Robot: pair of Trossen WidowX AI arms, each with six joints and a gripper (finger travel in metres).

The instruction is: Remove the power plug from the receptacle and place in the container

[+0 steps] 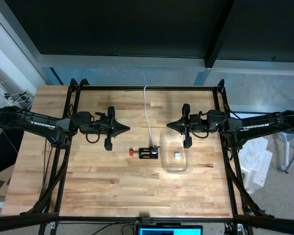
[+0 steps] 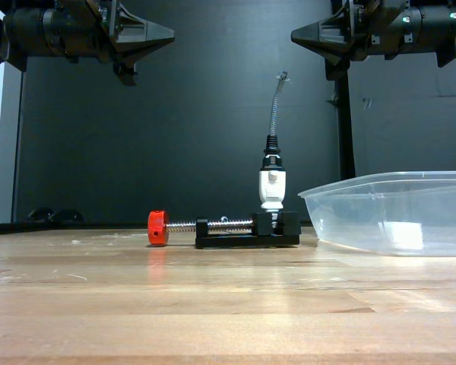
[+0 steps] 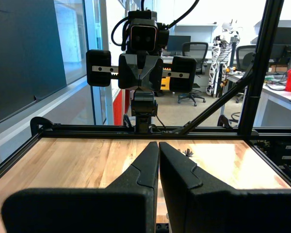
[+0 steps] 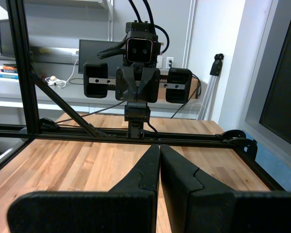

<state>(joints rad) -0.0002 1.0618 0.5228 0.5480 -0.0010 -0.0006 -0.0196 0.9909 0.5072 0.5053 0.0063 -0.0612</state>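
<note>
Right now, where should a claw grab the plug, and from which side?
Probably the plug by its black body, above the white socket, from overhead, straddling the cord: it stands upright, so it pulls out upward. The left claw and right claw hover shut, high either side.

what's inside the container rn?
Only a tiny white cube shows inside the container; nothing covers its floor. The power plug sits in the receptacle. Both the left gripper and the right gripper hang shut above the table.
</note>
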